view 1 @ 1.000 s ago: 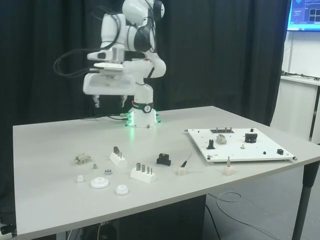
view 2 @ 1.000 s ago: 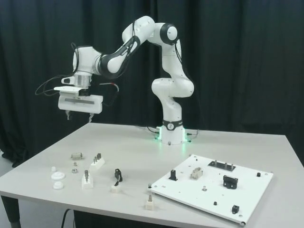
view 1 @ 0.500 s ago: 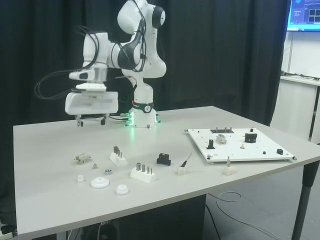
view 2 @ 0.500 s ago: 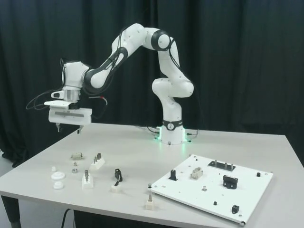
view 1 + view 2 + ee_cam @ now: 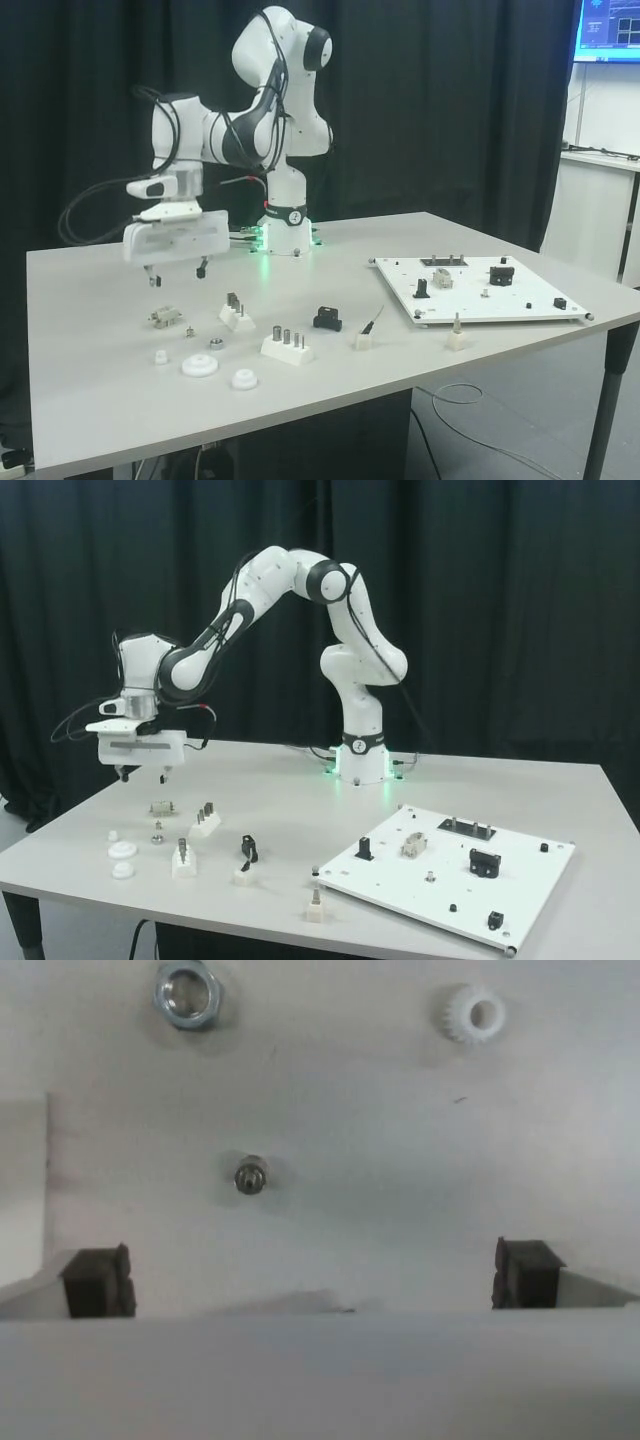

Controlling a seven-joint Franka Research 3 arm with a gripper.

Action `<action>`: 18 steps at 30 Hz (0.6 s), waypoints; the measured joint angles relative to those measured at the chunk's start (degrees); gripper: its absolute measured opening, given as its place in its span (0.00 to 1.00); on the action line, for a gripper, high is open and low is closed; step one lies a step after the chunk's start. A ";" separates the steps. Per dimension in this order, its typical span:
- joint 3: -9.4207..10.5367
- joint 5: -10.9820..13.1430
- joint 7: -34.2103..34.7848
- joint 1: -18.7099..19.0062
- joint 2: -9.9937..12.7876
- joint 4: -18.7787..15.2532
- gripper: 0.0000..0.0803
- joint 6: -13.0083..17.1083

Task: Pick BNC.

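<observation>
I am holding the gripper (image 5: 176,273) above the grey table (image 5: 120,400), its two black fingertips (image 5: 98,1282) standing spread wide apart with nothing between them. The BNC connector (image 5: 165,318) is lying on the table just below the jaws, slightly toward the table's front edge in the first room view, not touched. Through the wrist camera I am seeing a small metal stud (image 5: 250,1175) standing upright ahead of the open gap, nearer one finger than the other, and beyond it a metal hex nut (image 5: 189,994) and a small white gear (image 5: 471,1013), well apart from each other. In the second room view, the gripper (image 5: 142,773) is hanging over the same cluster, with the BNC connector (image 5: 162,807) beneath it and a white block with pins (image 5: 206,820) just beside that.
</observation>
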 joint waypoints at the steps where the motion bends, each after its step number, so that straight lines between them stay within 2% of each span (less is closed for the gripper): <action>1: 0.00 0.35 -0.16 -0.03 0.50 0.24 1.00 -0.22; 9: 0.01 2.75 -1.29 -0.35 4.05 1.73 1.00 -1.75; 18: 0.06 4.90 -3.28 -0.61 7.41 2.65 1.00 -1.88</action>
